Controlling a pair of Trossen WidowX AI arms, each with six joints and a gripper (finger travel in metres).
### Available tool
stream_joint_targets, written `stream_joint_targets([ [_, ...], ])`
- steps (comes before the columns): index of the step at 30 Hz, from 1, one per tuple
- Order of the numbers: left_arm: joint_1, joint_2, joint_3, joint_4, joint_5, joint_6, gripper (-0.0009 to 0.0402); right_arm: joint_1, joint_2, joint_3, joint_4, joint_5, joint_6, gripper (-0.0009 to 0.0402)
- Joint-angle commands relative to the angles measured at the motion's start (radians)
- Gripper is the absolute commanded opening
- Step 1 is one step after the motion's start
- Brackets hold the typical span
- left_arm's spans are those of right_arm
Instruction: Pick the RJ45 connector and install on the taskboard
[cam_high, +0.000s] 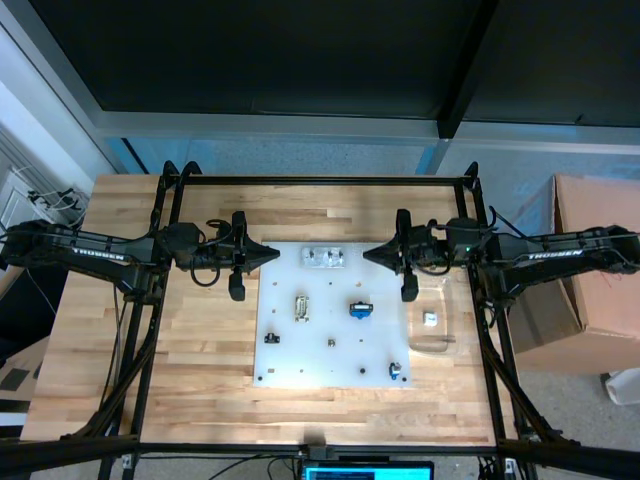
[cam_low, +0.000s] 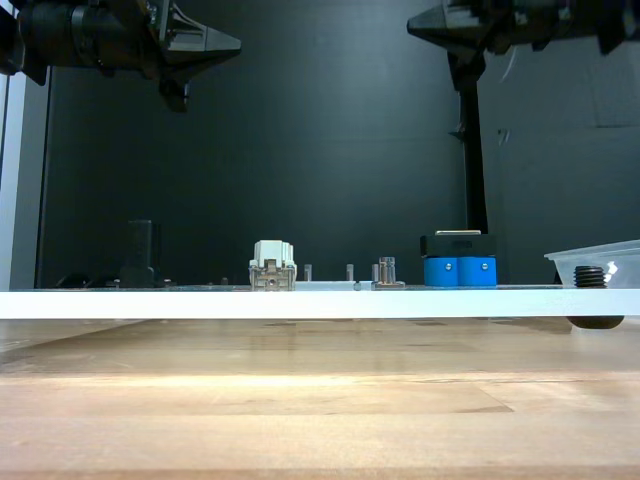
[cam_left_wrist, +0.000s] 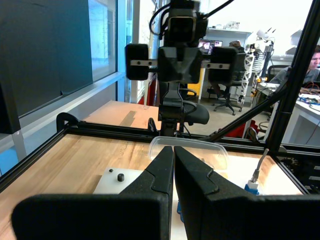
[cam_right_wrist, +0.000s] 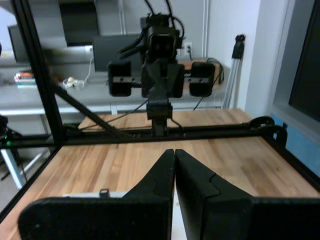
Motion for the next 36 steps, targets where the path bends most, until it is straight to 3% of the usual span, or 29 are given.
stream_joint_targets([
  [1,0.000,0.000,0.000,0.000,0.000,0.000,0.0000,-0.033,0.002,-0.019,0.031,-0.019,0.010,0.0000],
  [15,0.000,0.000,0.000,0.000,0.000,0.000,0.0000,-0.047,0.002,-0.097,0.142,-0.007,0.016,0.0000],
  [36,0.000,0.000,0.000,0.000,0.000,0.000,0.0000,-0.046,0.002,-0.099,0.142,-0.010,0.014,0.0000],
])
